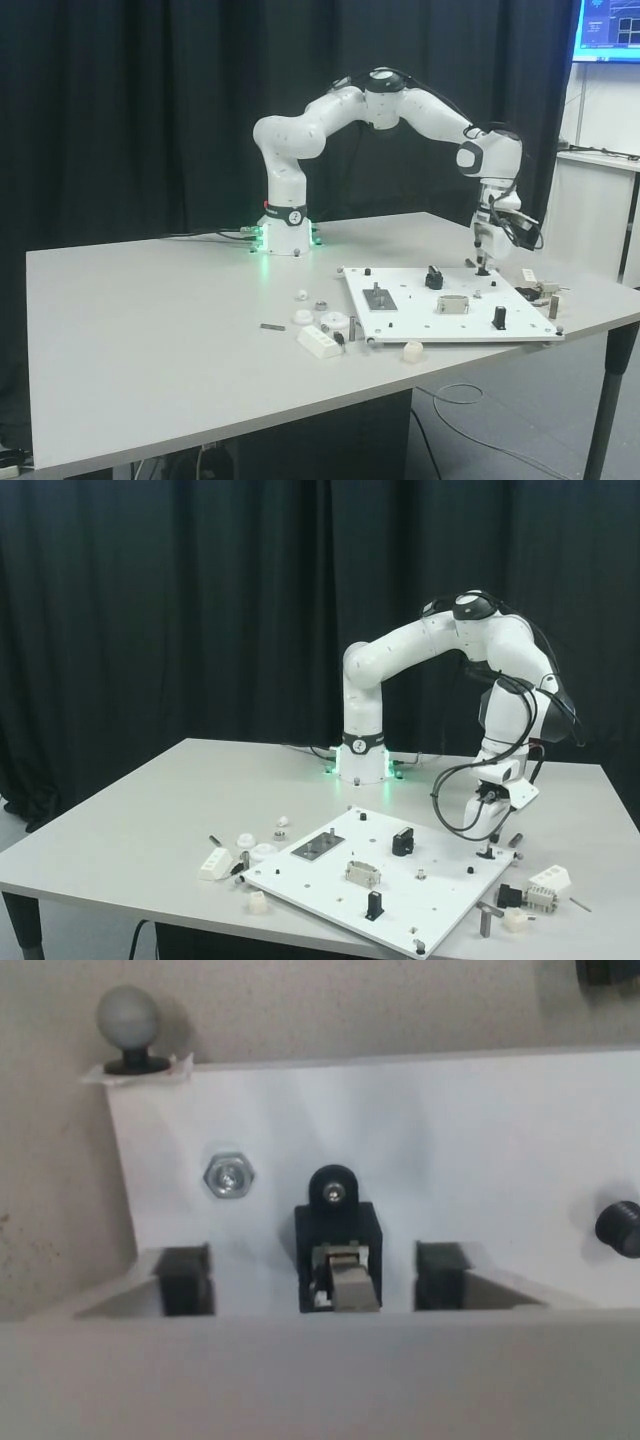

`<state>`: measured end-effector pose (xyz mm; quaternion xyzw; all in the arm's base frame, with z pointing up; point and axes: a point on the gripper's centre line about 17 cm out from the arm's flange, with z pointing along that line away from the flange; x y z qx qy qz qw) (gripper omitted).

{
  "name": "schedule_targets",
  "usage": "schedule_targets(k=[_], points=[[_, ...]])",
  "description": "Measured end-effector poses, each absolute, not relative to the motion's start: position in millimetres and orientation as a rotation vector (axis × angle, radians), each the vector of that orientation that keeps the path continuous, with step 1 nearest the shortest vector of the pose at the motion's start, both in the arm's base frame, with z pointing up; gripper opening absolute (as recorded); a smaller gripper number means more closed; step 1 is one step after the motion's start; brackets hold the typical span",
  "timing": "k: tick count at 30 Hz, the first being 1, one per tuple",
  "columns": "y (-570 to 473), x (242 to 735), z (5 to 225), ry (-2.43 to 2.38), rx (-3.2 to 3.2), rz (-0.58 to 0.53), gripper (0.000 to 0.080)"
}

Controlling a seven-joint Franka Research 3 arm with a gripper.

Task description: Remove Ethernet.

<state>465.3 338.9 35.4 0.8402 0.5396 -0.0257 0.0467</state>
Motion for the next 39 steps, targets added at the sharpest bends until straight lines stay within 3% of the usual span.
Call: schedule_targets(k=[5,6,12,13,26,39], points=[[338,466,34,1.642,2.571,-0.078,0.0474],[338,466,34,1.641,2.573,-0.078,0.0290],[336,471,36,1.629,2.581,-0.071,0.0290],[336,471,36,1.629,2.582,-0.072,0.0099],[336,471,40,1.614,2.601,-0.081,0.0080],[333,470,68,1.588,2.626,-0.120,0.0080]])
